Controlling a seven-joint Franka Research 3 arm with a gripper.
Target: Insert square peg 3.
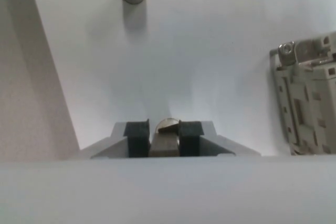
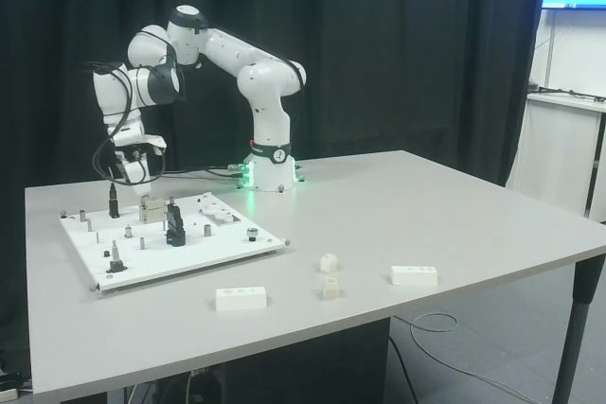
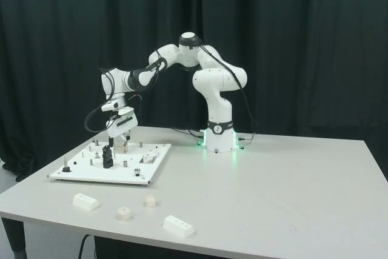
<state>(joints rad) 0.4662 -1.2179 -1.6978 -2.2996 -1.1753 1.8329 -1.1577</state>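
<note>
1 gripper (image 1: 164, 136) clamps 1 peg (image 1: 166, 139); 1 white board (image 2: 170, 238).

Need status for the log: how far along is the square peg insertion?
Done: the gripper is shut on the peg, lifted off the white board. In hand: the arm hangs over the board's fixtures, peg not seated in any hole that the views show. Left: line up over the hole, lower, insert, release. The target hole itself cannot be made out here.

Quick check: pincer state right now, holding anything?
Pincer: shut on a metal peg held between its black pads, above the white board.
</note>
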